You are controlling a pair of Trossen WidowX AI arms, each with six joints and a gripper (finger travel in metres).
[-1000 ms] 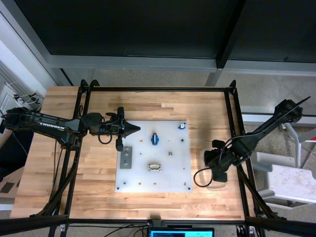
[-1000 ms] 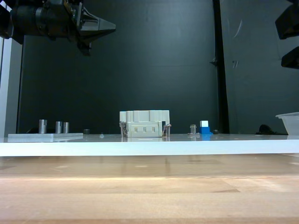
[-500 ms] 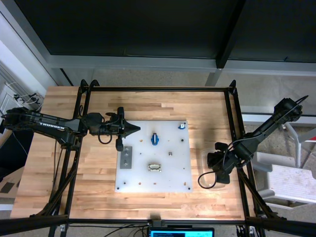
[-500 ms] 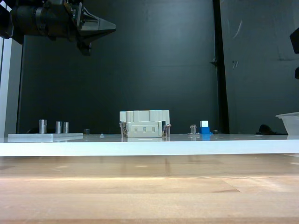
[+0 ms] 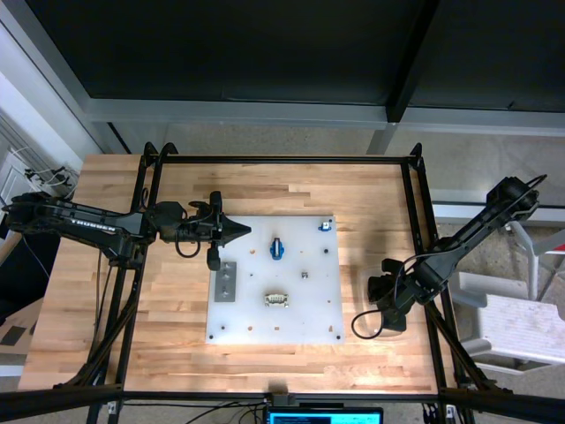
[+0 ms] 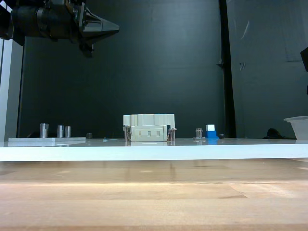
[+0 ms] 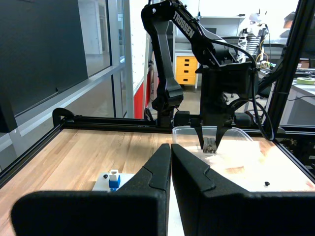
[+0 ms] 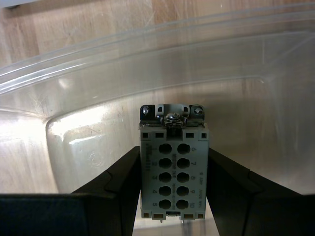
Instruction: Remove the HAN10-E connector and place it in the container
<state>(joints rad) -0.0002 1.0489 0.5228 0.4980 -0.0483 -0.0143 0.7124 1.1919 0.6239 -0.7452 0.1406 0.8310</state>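
Clear container [image 8: 74, 73] at worktop's right edge is overhung by right gripper [image 8: 173, 164], clamped on HAN10-E connector [image 8: 172, 147]; release is best made low, within the walls. Left gripper [image 7: 171, 152] is parked closed, near left edge.

1. The right gripper [image 5: 389, 295] now hangs slightly further right and nearer over the right side of the desk [image 5: 177, 353] than a second ago. It swings outward first, then eases back a touch to the left.
2. In the low view the right arm [image 6: 305, 57] shows only as a thin dark sliver at the right edge, and lower down. A second ago two bulky parts of it fill the upper right corner.
3. The cable loop [image 5: 353, 324] beneath that arm follows it, ending a little nearer than before.
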